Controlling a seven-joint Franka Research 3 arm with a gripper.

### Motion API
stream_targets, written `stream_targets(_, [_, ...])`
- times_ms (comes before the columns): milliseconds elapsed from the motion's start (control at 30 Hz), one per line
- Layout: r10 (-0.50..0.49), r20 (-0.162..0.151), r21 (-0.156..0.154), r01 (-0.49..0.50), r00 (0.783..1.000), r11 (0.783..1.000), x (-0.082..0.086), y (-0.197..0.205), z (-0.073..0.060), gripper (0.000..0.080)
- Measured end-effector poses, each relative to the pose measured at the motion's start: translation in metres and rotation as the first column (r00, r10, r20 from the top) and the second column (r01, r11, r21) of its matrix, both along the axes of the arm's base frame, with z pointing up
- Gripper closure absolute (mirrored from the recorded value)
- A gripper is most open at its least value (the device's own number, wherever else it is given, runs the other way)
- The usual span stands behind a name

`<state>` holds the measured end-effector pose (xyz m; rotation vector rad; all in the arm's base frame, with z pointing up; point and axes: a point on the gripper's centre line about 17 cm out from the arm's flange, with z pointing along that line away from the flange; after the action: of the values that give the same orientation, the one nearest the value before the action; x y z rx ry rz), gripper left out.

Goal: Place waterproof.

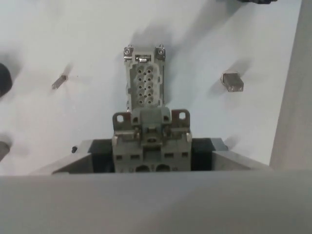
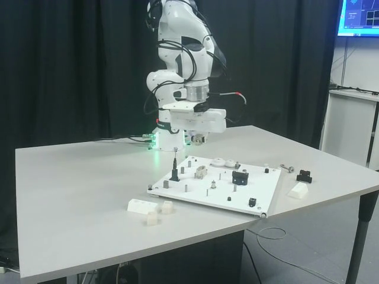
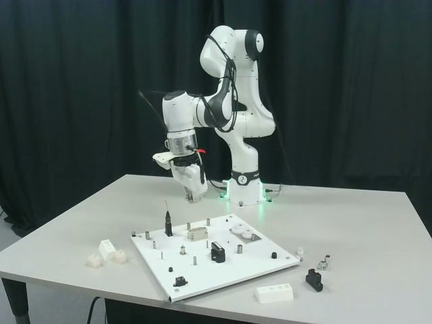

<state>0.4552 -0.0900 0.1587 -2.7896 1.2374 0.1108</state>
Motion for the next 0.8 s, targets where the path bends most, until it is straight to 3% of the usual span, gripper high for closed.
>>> stream_targets(800, [0.002, 0.000, -0.008, -0.002, 1.000, 1.000, 0.0004, 0.0006, 0.0010, 0.0479])
